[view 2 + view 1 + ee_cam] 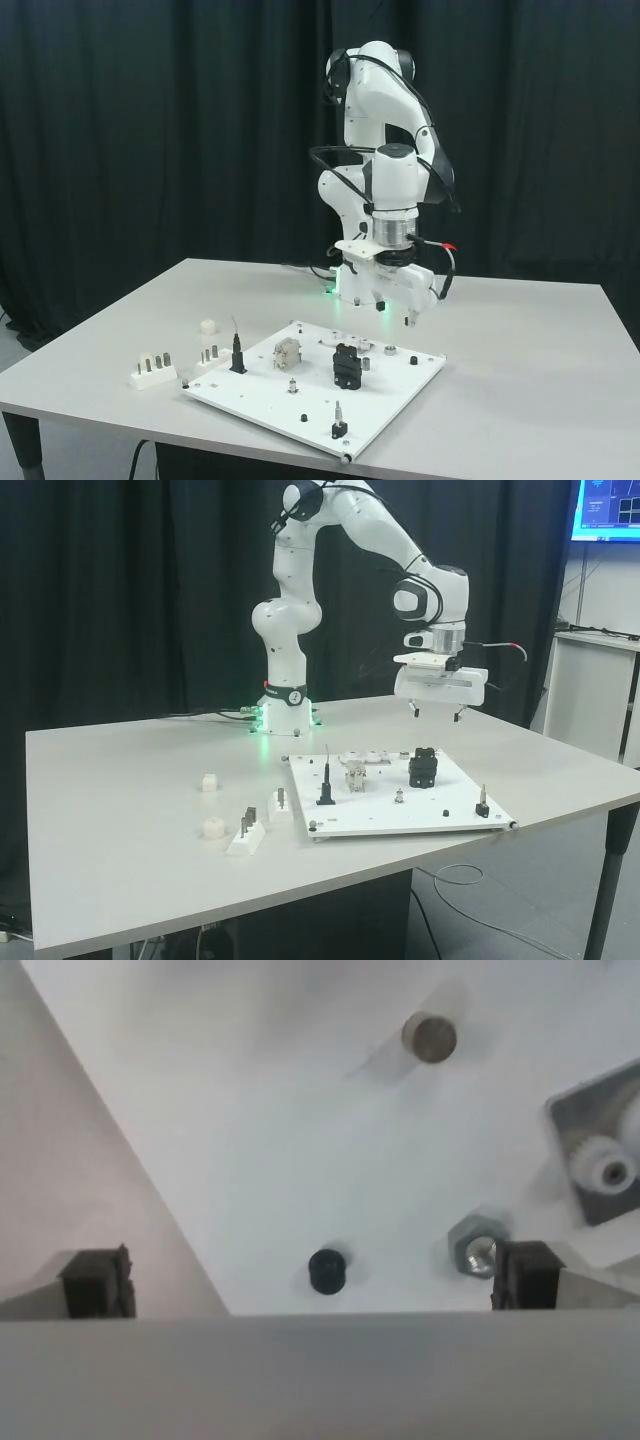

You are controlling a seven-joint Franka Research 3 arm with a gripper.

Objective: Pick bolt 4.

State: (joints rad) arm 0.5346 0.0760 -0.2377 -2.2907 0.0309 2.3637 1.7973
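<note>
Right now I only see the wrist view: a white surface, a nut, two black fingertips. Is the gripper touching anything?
Observer: No. The gripper hangs open in the air over the far edge of a white board.
Operator: Where are the bolts, then?
Observer: What look like bolts stand upright in a white holder on the grey table, beside the board and away from the gripper.
Operator: What stands out on the board?
Observer: A black block near its middle.

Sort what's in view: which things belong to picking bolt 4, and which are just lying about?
Job: gripper, fingers open, over the white board; grey round-headed bolt beneath it, possibly bolt 4 (no label visible).
Lying about: hex nut; black knob; black block; white holder of bolts; white cube.
</note>
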